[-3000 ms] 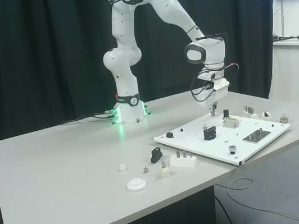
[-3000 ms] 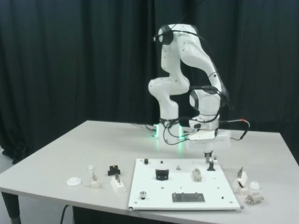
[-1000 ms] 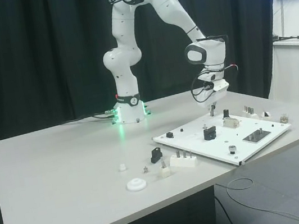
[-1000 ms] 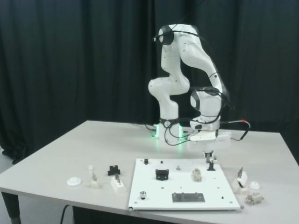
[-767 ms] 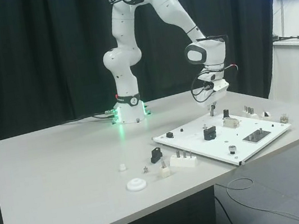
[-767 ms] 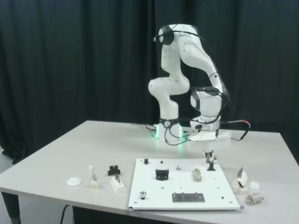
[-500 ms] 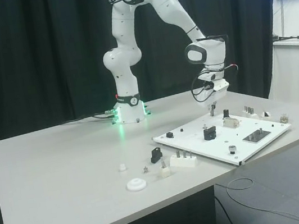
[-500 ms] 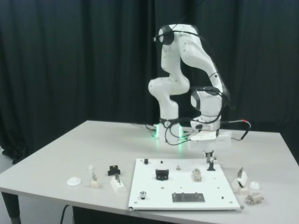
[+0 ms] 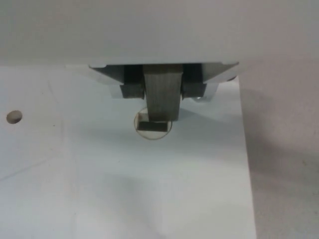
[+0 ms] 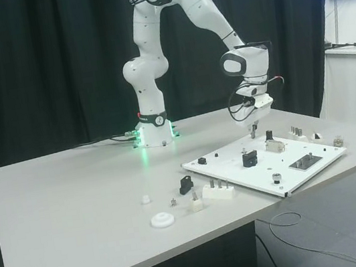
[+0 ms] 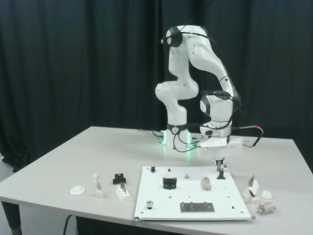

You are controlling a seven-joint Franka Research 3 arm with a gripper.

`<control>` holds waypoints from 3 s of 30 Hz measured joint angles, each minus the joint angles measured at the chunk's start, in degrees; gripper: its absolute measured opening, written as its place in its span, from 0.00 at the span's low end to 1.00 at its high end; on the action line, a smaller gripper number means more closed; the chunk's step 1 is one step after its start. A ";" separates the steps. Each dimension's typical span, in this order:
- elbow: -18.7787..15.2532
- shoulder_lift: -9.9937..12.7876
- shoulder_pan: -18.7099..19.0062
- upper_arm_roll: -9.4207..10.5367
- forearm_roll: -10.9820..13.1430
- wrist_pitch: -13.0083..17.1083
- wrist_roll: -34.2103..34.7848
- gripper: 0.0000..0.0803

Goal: Insert square peg 4.

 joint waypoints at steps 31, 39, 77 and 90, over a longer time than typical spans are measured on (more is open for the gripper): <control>0.00 0.38 -0.53 -0.34 -0.26 0.95 0.02 0.19; 0.00 0.37 -0.52 -0.29 -0.26 0.93 0.02 0.19; -0.34 0.59 -0.50 0.05 -0.31 0.35 2.49 0.19; -0.32 0.60 -0.49 0.31 -1.94 0.42 2.49 0.19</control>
